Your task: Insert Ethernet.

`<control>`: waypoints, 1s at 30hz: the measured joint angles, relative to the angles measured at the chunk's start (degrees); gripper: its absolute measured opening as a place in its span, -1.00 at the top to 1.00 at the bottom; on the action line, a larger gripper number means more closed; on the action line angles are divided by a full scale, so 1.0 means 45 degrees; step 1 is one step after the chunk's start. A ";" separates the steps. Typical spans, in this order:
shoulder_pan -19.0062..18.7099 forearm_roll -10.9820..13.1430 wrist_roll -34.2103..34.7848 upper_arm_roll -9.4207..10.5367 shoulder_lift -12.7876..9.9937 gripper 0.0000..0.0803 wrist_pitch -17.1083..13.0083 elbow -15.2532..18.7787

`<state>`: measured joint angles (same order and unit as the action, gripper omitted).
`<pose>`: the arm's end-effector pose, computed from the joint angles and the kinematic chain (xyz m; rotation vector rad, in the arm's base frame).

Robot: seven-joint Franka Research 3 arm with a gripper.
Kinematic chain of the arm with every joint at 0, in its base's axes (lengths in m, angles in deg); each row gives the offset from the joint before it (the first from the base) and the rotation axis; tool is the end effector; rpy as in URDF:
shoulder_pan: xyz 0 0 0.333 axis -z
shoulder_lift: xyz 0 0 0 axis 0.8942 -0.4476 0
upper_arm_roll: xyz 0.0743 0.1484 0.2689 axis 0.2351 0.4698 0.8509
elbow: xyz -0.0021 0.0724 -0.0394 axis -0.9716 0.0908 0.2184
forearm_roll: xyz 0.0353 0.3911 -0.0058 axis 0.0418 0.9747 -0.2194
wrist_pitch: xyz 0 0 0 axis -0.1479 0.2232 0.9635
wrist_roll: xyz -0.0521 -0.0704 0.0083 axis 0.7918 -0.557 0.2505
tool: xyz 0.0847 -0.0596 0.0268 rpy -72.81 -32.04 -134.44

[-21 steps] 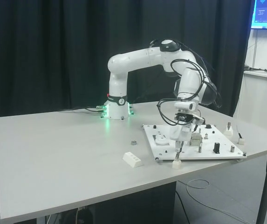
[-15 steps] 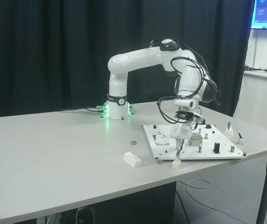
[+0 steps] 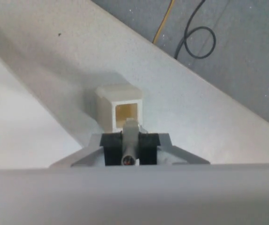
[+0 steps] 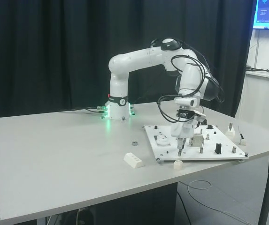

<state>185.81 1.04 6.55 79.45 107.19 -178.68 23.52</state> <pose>0.6758 -0.0093 0.2348 2.8531 -0.2925 0.3069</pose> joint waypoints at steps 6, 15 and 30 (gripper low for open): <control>-0.0002 0.0028 0.0021 -0.0053 -0.0010 0.83 0.0176 -0.0002; -0.0035 0.0221 0.1296 -0.0252 -0.0107 0.83 0.0726 -0.0001; -0.0714 0.0366 0.3842 -0.1092 -0.0502 0.83 0.3309 -0.0041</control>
<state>182.60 2.68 23.84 74.54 104.93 -163.79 23.34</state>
